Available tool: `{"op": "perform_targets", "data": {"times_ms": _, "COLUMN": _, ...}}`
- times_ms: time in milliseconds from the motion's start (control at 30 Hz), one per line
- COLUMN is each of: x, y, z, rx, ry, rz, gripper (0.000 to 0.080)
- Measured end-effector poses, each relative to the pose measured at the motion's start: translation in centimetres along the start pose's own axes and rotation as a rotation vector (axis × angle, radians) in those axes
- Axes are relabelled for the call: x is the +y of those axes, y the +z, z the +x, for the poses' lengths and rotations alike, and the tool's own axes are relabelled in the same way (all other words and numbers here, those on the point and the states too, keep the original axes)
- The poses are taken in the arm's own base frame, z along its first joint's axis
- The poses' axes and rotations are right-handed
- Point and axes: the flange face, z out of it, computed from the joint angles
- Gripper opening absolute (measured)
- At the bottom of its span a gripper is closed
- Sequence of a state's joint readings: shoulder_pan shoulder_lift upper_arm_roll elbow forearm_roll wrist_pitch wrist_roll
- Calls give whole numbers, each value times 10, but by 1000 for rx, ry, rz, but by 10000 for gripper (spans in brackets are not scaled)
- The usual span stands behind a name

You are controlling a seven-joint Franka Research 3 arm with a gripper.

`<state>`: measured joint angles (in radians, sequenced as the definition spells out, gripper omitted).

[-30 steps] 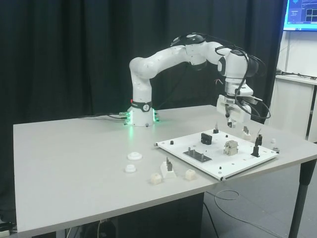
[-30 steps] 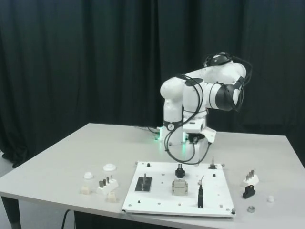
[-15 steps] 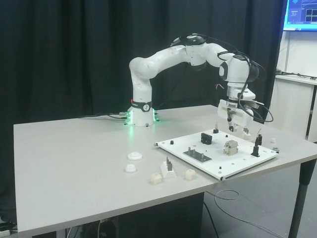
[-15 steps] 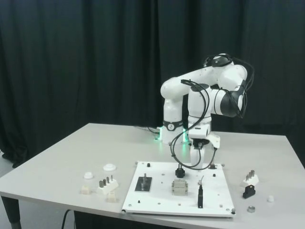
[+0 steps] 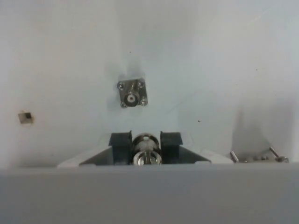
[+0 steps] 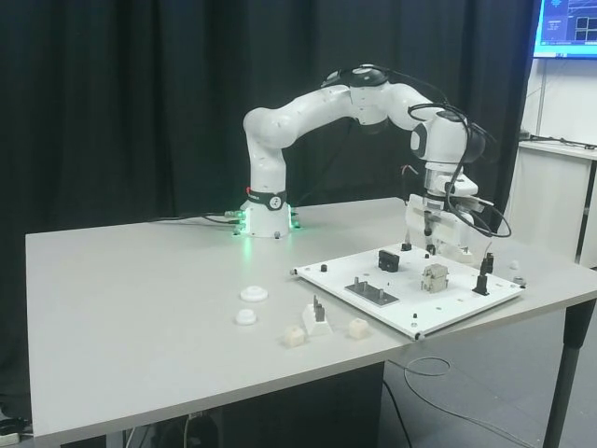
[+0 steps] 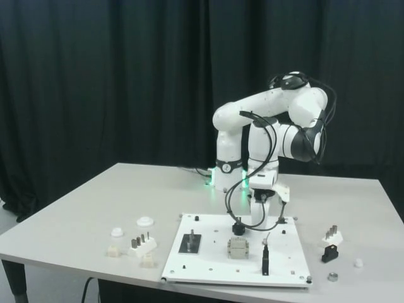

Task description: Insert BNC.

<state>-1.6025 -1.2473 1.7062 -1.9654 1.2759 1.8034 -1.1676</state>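
metal bnc plug (image 5: pixel 146 148) in end effector (image 5: pixel 145 145), wrist-only.

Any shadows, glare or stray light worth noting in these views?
Wrist view: a soft shadow lies on the white board beside the claw, which grips the BNC plug. First room view: green light glows at the arm's base, and a lit screen shines in the top corner. Second room view: no glare.
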Motion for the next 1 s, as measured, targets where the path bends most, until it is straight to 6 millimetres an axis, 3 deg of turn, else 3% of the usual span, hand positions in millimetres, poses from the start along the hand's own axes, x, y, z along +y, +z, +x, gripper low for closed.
{"op": "perform_targets", "data": {"times_ms": 1000, "x": -21, "y": 12, "z": -3, "rx": -4, "ry": -31, "rz": -42, "gripper": 124}}
